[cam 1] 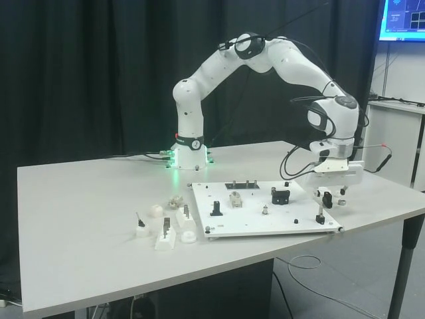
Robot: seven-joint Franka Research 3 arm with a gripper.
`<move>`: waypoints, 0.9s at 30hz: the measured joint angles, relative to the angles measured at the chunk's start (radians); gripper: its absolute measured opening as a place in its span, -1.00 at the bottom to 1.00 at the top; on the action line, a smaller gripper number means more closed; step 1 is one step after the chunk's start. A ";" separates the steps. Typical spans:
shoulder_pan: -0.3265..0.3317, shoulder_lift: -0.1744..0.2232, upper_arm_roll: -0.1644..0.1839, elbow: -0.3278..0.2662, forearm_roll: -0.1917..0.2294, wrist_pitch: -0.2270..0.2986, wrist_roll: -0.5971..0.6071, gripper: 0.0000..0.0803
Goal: Pick D-SUB.
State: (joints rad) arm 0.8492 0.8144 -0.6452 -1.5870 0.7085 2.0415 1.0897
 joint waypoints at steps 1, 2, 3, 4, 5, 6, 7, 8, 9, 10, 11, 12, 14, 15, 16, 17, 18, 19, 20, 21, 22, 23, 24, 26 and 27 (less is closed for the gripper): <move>0.001 0.000 0.000 0.000 -0.005 0.001 0.003 0.99; 0.001 0.000 0.000 0.000 -0.010 0.002 0.007 0.95; 0.002 0.000 0.000 0.000 -0.014 0.002 0.014 0.95; 0.002 0.000 0.000 0.000 -0.017 0.002 0.021 0.95; 0.002 0.000 0.000 0.000 -0.019 0.002 0.028 0.95; 0.002 0.000 0.000 0.000 -0.022 0.002 0.033 0.95; 0.002 0.000 0.000 0.000 -0.025 0.002 0.036 0.95; 0.002 0.000 0.000 0.000 -0.028 0.002 0.037 0.52; 0.002 0.000 0.000 0.000 -0.031 0.002 0.038 0.52; 0.002 0.000 0.000 -0.001 -0.032 0.002 0.038 0.52; 0.002 0.000 0.000 -0.001 -0.034 0.002 0.038 0.52; 0.002 0.001 0.000 -0.001 -0.034 0.002 0.038 0.52; 0.002 0.001 0.000 -0.002 -0.036 0.003 0.038 0.52; 0.002 0.002 0.000 -0.002 -0.036 0.003 0.038 0.52; 0.002 0.002 0.000 -0.003 -0.036 0.004 0.038 0.52; 0.002 0.003 0.000 -0.003 -0.036 0.006 0.038 0.52; 0.002 0.004 0.000 -0.004 -0.037 0.008 0.038 -0.46; 0.002 0.005 0.000 -0.005 -0.037 0.010 0.038 -0.46; 0.002 0.005 0.001 -0.005 -0.037 0.011 0.038 -0.46; 0.002 0.005 0.001 -0.005 -0.038 0.011 0.038 -0.46; 0.002 0.005 0.001 -0.005 -0.040 0.011 0.038 -0.46; 0.002 0.005 0.001 -0.004 -0.041 0.011 0.038 -0.63; 0.003 0.005 0.001 -0.004 -0.042 0.012 0.038 -0.63; 0.003 0.005 0.001 -0.004 -0.045 0.012 0.038 -0.63; 0.003 0.005 0.001 -0.003 -0.046 0.012 0.038 -0.63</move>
State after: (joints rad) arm 0.8521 0.8193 -0.6437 -1.5899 0.6630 2.0531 1.1275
